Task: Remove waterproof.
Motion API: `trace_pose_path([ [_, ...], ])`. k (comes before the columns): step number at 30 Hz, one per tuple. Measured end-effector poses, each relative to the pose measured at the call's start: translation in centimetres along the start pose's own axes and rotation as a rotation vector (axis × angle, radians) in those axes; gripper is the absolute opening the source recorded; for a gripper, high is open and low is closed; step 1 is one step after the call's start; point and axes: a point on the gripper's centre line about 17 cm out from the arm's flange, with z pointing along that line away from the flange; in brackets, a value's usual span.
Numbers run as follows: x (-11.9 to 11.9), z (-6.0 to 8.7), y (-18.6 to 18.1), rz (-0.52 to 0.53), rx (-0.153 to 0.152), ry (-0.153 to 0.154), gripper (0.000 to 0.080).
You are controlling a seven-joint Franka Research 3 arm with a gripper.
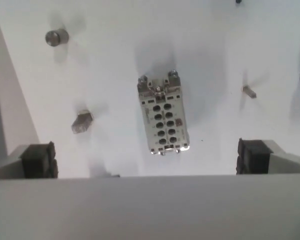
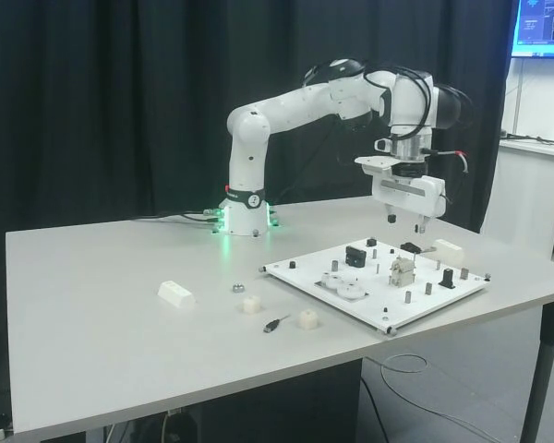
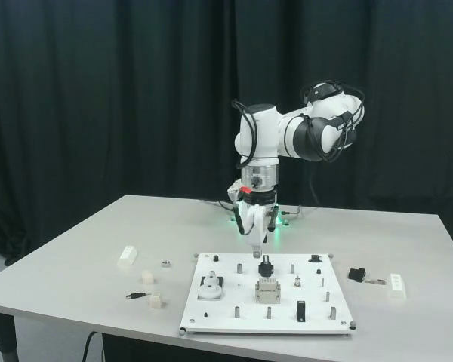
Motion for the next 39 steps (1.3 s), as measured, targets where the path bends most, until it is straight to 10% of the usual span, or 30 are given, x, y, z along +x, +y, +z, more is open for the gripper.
trace_pose_path([
  [24, -1.1, 1.4, 1.7, -0.091, -0.059, 0.032, 0.0800],
  [39, -0.8, 1.8, 2.6, -0.090, -0.047, 0.047, 0.0800],
])
